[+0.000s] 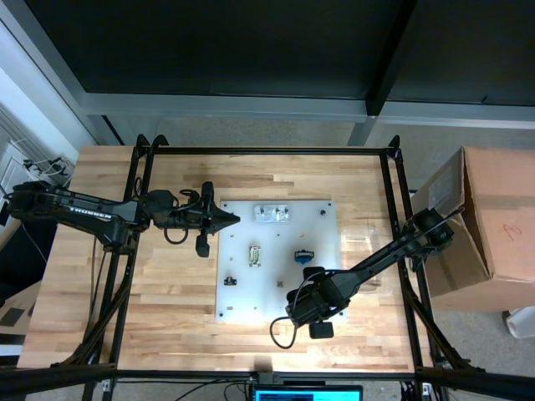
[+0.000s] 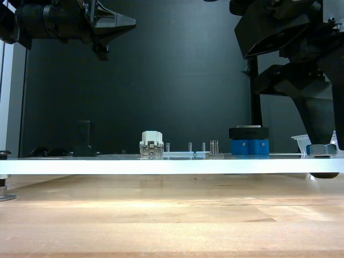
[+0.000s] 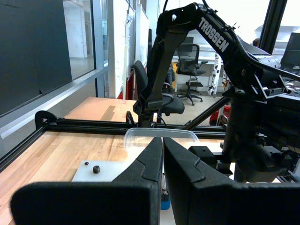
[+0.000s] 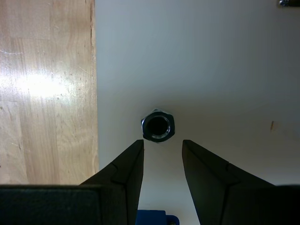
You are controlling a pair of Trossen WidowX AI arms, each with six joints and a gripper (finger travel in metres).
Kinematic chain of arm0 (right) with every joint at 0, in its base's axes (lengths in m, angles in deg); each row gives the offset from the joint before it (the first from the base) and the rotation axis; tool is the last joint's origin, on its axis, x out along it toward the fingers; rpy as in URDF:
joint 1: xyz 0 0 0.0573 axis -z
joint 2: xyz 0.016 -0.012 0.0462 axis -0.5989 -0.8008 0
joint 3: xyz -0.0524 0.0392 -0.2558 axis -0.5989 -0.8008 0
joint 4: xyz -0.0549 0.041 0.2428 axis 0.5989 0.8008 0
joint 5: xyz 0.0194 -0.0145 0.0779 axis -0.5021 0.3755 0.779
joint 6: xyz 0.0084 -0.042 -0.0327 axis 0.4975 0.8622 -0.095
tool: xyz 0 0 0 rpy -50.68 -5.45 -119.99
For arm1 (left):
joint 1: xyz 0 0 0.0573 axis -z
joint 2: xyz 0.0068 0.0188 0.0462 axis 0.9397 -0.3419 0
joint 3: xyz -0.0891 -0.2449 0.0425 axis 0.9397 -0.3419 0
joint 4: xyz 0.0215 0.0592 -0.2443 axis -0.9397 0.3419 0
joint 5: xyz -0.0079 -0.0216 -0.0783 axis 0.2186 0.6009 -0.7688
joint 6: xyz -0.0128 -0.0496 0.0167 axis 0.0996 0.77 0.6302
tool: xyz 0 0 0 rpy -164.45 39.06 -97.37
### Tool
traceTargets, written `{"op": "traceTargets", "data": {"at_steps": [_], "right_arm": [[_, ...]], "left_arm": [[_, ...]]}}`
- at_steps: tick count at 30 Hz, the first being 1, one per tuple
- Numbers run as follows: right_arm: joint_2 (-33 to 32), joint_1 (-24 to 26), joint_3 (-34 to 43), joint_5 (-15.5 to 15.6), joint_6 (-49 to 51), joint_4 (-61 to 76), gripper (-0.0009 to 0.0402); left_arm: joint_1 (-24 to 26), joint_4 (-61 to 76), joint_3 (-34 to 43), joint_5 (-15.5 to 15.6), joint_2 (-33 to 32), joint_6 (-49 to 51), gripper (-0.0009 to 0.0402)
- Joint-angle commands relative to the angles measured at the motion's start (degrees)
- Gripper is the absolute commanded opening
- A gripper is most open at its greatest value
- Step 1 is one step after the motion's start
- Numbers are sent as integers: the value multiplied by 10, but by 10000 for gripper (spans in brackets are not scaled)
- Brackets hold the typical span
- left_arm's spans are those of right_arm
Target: Pick the M12 nut and place it on its threads and fasten
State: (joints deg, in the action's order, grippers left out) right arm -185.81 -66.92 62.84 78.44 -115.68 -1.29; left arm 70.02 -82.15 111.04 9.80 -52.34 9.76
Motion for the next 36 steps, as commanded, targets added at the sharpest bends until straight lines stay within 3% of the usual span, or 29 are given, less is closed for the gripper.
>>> {"op": "traceTargets", "data": {"at_steps": [1, 10, 18, 36], "right_arm": [[0, 0, 0, -1, 0, 3, 110], [24, 11, 9, -7, 4, 36, 81], [27, 17, 8, -6, 15, 40, 0], [12, 10, -21, -6, 14, -8, 0]], "left_arm": [[0, 0, 0, 0, 0, 0, 0], [0, 0, 0, 0, 0, 0, 0], [0, 0, 0, 0, 0, 0, 0], [0, 0, 0, 0, 0, 0, 0]]}}
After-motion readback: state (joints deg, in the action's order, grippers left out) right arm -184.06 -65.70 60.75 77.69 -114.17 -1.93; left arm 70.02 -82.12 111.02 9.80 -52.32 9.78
